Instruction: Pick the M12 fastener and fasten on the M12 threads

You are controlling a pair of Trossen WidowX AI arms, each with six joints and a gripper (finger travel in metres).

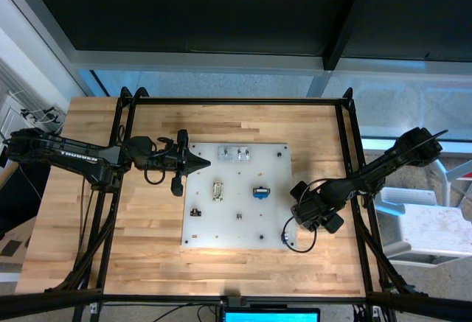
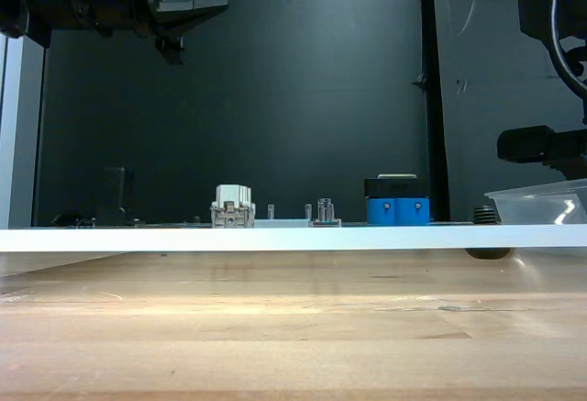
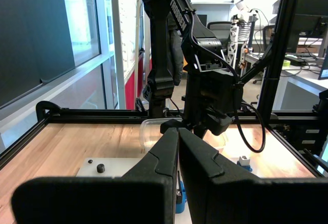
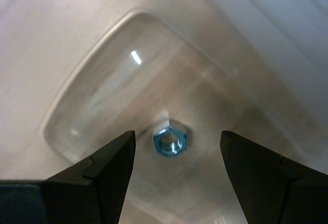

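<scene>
While right claw [image 4: 178,136] gapes over the nut [image 4: 170,142] near worktop's right edge, drop straight, centred; left claw [image 3: 178,134], closed, hovers toward left edge.

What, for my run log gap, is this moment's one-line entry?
right gripper open above nut in tray | left gripper shut, over board's left edge | stud bare

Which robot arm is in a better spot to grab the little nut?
The right arm. The right hand, open, hangs just above the nut in the clear tray. The left hand is shut, raised over the board's left edge, far from it.
</scene>
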